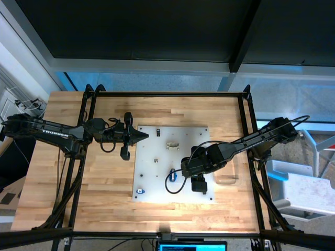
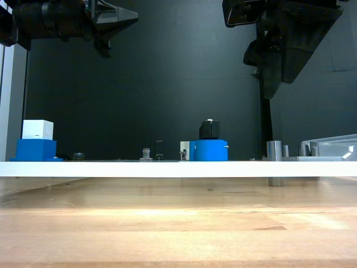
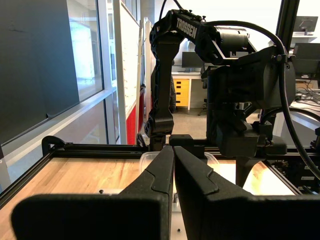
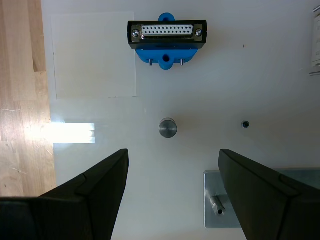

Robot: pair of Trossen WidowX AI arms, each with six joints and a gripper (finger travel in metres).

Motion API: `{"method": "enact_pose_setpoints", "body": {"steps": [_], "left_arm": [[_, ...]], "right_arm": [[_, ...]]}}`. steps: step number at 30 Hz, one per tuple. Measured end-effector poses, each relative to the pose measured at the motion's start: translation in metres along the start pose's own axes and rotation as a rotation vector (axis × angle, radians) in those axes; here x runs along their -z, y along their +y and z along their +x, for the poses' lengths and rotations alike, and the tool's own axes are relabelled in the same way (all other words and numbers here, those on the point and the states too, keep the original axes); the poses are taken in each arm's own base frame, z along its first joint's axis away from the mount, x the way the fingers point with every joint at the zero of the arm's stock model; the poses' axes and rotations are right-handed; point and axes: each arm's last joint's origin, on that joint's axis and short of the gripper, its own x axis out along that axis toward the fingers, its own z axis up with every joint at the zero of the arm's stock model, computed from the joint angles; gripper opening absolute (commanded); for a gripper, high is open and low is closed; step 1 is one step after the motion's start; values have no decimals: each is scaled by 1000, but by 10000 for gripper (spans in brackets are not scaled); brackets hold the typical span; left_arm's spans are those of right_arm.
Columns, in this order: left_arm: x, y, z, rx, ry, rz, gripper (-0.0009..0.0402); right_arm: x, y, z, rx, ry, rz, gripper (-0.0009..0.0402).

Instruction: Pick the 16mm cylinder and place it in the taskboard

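Right wrist view: the right gripper (image 4: pixel 172 155) hangs over the taskboard (image 4: pixel 280 75), jaws spread wide and holding nothing. The 16mm cylinder (image 4: pixel 168 127) stands on end on the plate just ahead of the gap, touching neither jaw and apart from both the blue-mounted D-sub connector (image 4: pixel 166 32) and the grey block (image 4: pixel 235 210). Low view: the peg shows above the plate and again beneath it, so we judge it seated through its hole, with the right gripper well above. High view: the left gripper (image 1: pixel 140 135) is at the board's left edge, raised, jaws closed together on nothing. We read this step as the end of placement. The next move calls for a straight lift clear of the peg without brushing it, then a check that it sits fully home.
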Motion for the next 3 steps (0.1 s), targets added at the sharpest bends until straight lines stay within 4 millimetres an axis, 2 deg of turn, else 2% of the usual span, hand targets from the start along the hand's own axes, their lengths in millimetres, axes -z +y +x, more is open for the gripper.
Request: {"method": "enact_pose_setpoints", "body": {"steps": [3], "left_arm": [[0, 0, 0, 0, 0, 0, 0]], "right_arm": [[0, 0, 0, 0, 0, 0, 252]]}}
